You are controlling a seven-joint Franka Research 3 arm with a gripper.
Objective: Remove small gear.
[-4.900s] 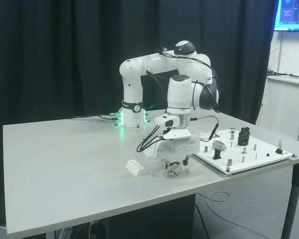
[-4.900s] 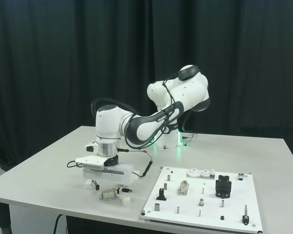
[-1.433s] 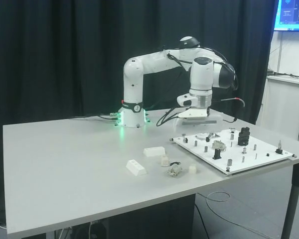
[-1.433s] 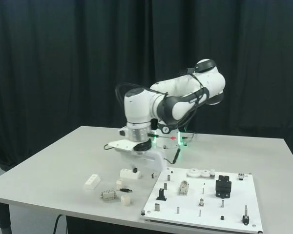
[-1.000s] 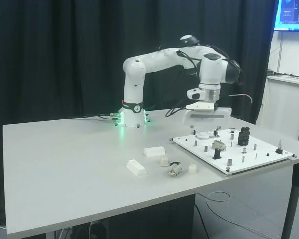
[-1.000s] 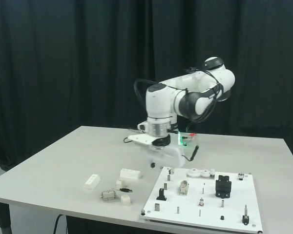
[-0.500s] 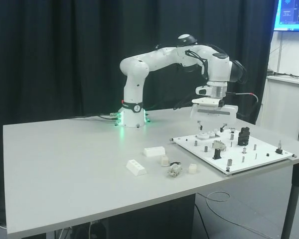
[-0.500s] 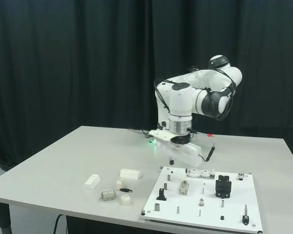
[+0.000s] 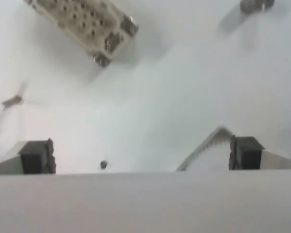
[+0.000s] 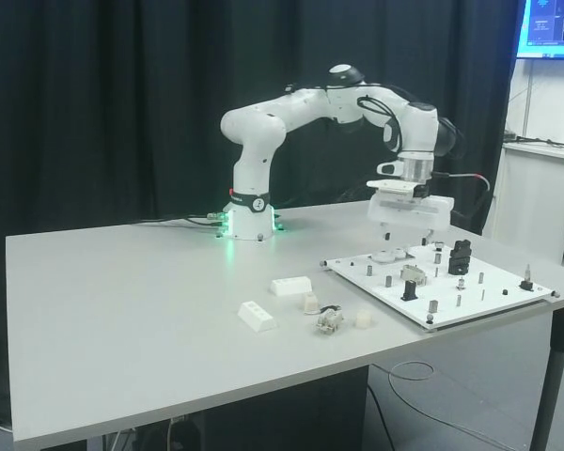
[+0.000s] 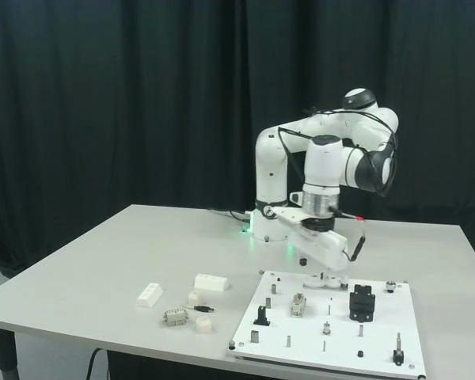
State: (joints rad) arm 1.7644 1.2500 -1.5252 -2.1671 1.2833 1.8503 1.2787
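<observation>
**Approach step: the tool poised above the gears on the white board.**
You have the tool (image 9: 140, 156) hanging over the far edge of the white board (image 11: 301, 339), unladen, its two black fingertips (image 9: 36, 156) spread wide apart with bare board between them. In the wrist view a toothed white gear (image 9: 211, 153) lies just inside one fingertip, toward 3 o'clock of the gap; whether this is the small gear cannot be told. In the second room view the gears (image 11: 326, 280) sit at the board's 12 o'clock edge, directly beneath the tool, still seated. By judgement, your next move calls for centring the gap over the smaller wheel, then descending and closing. The multi-pin connector (image 9: 82, 26) stands well apart.
</observation>
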